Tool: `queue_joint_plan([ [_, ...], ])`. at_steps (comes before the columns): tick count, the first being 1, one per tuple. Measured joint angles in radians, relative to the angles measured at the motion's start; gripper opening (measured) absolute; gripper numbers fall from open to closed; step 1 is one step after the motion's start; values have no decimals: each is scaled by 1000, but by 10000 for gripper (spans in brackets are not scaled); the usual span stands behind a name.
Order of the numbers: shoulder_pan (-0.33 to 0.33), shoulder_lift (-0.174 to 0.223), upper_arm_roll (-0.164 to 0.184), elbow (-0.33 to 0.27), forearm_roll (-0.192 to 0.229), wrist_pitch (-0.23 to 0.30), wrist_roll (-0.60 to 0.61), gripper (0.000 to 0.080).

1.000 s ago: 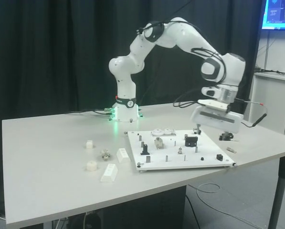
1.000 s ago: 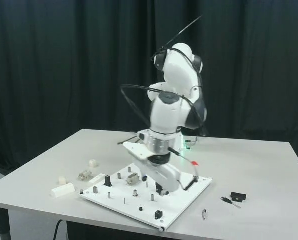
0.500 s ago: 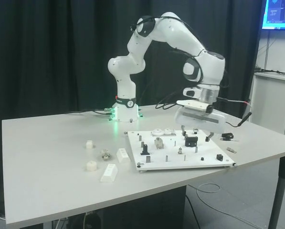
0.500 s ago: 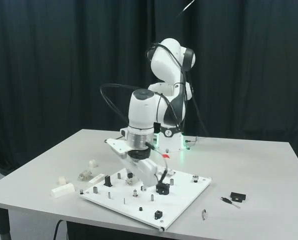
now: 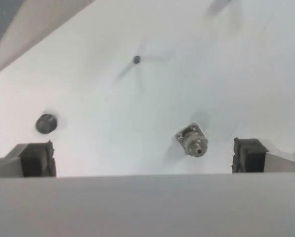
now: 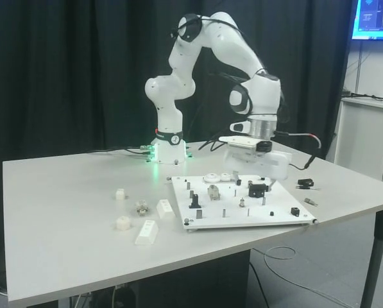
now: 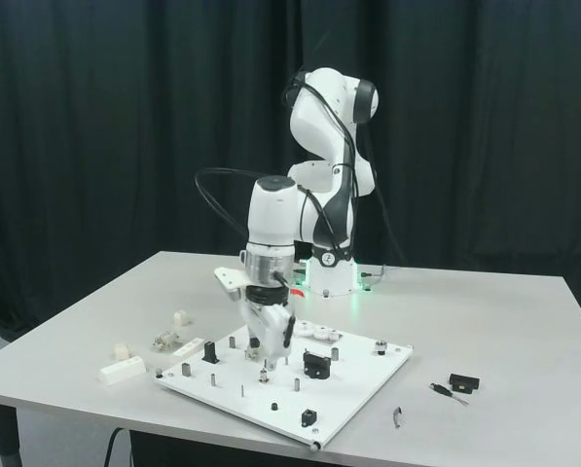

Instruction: Remove BNC.

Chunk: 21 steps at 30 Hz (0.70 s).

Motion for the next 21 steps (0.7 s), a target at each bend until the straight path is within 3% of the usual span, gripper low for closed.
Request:
queue_joint_plan([
  [9,-2,-58,-3,-120,1,103,47,800],
  [21,-23,-87,-4,-169,17,113,184,800],
])
